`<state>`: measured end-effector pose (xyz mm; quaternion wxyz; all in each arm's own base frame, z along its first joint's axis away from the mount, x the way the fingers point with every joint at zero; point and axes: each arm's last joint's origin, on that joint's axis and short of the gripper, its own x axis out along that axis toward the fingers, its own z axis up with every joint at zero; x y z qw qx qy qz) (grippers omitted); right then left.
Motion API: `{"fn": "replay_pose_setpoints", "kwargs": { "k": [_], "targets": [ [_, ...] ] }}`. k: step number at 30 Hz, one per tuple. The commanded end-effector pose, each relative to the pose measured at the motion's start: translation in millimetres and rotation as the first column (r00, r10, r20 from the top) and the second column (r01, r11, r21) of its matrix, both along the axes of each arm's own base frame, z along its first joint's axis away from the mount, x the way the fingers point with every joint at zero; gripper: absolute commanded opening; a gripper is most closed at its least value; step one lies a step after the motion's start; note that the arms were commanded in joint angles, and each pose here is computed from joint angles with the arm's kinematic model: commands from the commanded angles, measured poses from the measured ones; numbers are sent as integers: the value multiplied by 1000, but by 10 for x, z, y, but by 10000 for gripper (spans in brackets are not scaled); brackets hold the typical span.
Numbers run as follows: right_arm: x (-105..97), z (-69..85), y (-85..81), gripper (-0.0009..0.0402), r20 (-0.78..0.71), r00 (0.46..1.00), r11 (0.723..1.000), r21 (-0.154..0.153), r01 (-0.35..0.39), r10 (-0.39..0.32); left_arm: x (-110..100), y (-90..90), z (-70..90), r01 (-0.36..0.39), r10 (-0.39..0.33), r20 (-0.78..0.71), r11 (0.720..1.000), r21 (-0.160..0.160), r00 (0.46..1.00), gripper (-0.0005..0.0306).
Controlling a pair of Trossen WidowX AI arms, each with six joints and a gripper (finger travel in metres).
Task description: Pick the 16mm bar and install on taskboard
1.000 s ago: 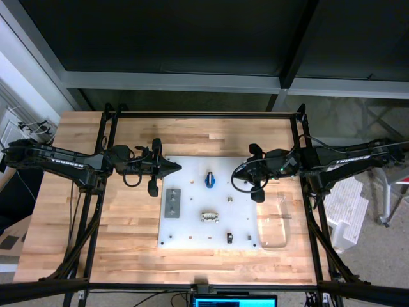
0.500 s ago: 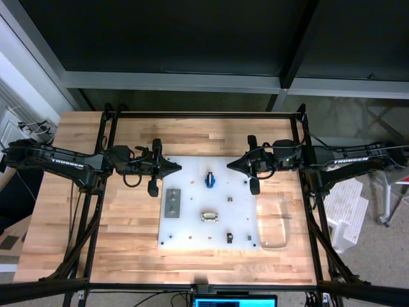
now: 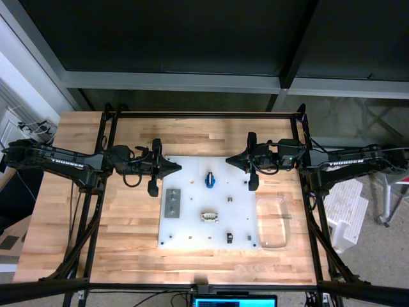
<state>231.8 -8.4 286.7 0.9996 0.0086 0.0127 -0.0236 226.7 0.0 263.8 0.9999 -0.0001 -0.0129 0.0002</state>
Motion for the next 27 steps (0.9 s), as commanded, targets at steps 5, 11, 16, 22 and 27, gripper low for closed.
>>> {"fn": "replay_pose_setpoints", "kwargs": {
  "k": [5,11,16,22,27],
  "targets": [
    [-15,-65,3,0,24,1000,1000,-1,0,0,1,1,1,0,0,0,1000,0,1000,0],
    [-30,-119,8,0,35,999,1000,1,-10,10,1,0,1,0,0,0,1000,0,1000,0],
    [-35,-149,11,0,30,999,1000,5,-19,19,1,0,1,0,0,0,1000,0,1000,0],
    [-40,-176,12,0,23,1000,1000,19,-19,19,1,1,1,0,0,0,1000,0,1000,0],
    [-40,-177,12,0,23,1000,1000,20,-20,19,1,1,1,0,0,0,1000,0,1000,0]
  ]
}}
